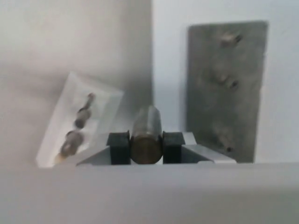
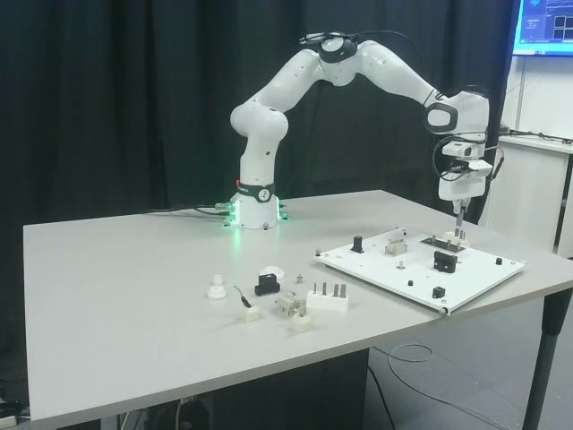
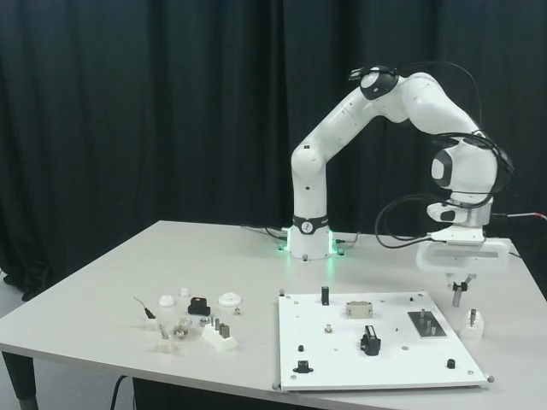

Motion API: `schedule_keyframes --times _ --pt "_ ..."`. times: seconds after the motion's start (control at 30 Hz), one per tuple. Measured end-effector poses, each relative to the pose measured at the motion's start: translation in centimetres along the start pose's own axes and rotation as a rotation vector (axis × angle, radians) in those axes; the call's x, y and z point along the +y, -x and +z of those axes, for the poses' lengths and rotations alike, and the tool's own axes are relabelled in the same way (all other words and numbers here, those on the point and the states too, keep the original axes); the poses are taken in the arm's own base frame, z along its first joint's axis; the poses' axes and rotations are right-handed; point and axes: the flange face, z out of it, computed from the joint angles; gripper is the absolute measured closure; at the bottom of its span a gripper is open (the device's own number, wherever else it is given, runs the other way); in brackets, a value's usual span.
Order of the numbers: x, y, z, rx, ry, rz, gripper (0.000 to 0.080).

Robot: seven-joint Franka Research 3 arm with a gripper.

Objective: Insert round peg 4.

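My gripper [image 1: 146,148] is shut on a round metal peg [image 1: 146,125], which stands upright between the black fingers [image 1: 119,147]. In the room views the gripper [image 3: 459,287] hangs above the far right edge of the white board [image 3: 342,359], with the peg [image 3: 457,297] pointing down. A grey plate with several holes [image 1: 227,88] lies on the board [image 2: 421,273] just beside the gripper [image 2: 458,213]. On the other side of the gripper, off the board, sits a white holder with other pegs [image 1: 79,122].
The board carries black fixtures [image 3: 369,340] and a small metal block [image 3: 359,308]. Toward the table's left front lie a white block with pegs [image 2: 328,299], a white gear [image 3: 229,300] and several small parts [image 2: 269,285]. The arm's base [image 2: 255,202] stands at the back.
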Motion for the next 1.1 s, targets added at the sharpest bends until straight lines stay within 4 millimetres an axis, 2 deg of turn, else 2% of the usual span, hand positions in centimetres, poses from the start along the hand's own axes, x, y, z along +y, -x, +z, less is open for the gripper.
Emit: schedule_keyframes --times 0.6,0.83,1.1 --pt "2.6 -9.5 0.7 0.028 -0.020 -0.026 0.0658" --pt "3.0 -11.6 1.5 0.022 -0.029 -0.047 0.0658" --pt "3.0 -12.8 2.7 0.017 -0.026 -0.051 0.0658"
